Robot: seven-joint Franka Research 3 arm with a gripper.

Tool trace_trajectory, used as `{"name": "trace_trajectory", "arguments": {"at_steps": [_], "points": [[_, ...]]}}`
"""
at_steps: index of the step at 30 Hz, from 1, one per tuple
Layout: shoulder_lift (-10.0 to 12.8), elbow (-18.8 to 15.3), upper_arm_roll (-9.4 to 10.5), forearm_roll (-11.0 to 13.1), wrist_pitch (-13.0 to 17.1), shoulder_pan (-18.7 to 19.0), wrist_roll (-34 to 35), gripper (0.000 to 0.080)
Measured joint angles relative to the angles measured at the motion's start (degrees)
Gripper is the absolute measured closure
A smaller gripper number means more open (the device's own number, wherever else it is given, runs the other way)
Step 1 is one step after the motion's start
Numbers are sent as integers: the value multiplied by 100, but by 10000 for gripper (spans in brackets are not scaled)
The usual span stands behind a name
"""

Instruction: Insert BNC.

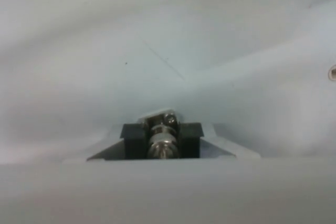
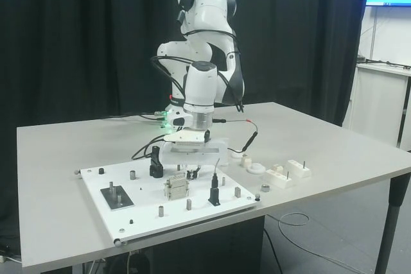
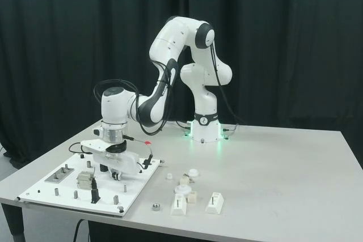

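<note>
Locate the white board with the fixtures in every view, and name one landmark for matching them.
Wrist view: white board fills the background behind the gripper.
First room view: white board on the table's front.
Second room view: lower left.
Shared landmark: the gripper above it.

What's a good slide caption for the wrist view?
Wrist view: gripper holding a metal BNC connector between black fingers above the white board.

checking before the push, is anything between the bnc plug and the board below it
Nothing visible. In the wrist view the BNC plug sits between the black pads of the end effector, with only bare white board beyond it.
</note>
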Motion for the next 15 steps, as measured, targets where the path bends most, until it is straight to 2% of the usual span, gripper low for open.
{"name": "trace_trajectory", "arguments": {"at_steps": [15], "points": [[35, 81, 0, 87, -129, -28, 290, 677]]}}
